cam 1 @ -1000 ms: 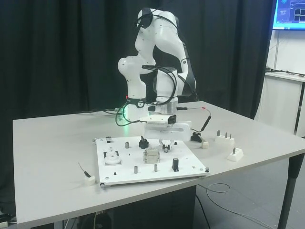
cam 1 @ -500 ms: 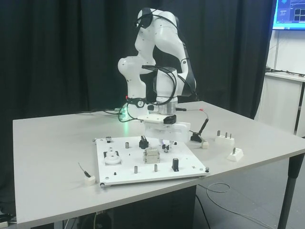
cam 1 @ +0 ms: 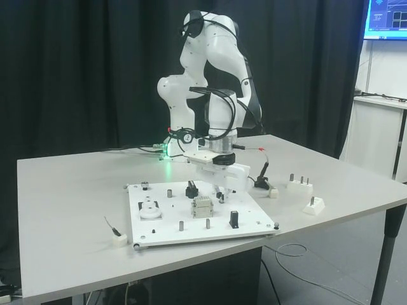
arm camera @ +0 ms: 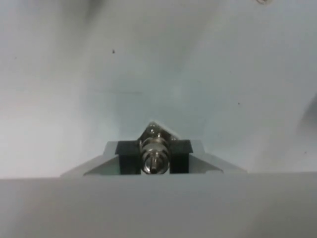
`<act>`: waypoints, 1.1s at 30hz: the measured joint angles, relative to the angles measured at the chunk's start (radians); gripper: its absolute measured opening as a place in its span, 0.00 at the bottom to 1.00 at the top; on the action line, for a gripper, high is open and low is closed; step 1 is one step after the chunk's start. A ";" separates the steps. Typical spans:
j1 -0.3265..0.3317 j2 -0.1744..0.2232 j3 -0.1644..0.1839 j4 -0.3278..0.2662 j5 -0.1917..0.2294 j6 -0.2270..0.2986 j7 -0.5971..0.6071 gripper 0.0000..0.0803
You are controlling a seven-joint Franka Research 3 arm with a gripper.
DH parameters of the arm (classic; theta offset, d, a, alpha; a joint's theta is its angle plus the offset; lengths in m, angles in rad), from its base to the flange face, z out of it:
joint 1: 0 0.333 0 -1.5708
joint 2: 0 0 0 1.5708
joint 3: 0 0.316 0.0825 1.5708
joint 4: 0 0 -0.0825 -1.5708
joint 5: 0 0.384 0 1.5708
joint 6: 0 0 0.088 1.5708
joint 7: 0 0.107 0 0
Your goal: Insert BNC.
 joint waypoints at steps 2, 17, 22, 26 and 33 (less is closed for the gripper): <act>0.000 0.000 0.000 -0.001 0.000 0.002 0.039 0.15; 0.003 0.000 0.000 -0.002 -0.010 0.008 0.316 0.15; 0.004 0.001 0.000 -0.002 -0.018 0.010 0.393 0.15; 0.005 0.001 -0.002 -0.002 -0.021 0.010 0.448 0.15; 0.008 0.001 -0.005 -0.002 -0.024 0.009 0.537 0.15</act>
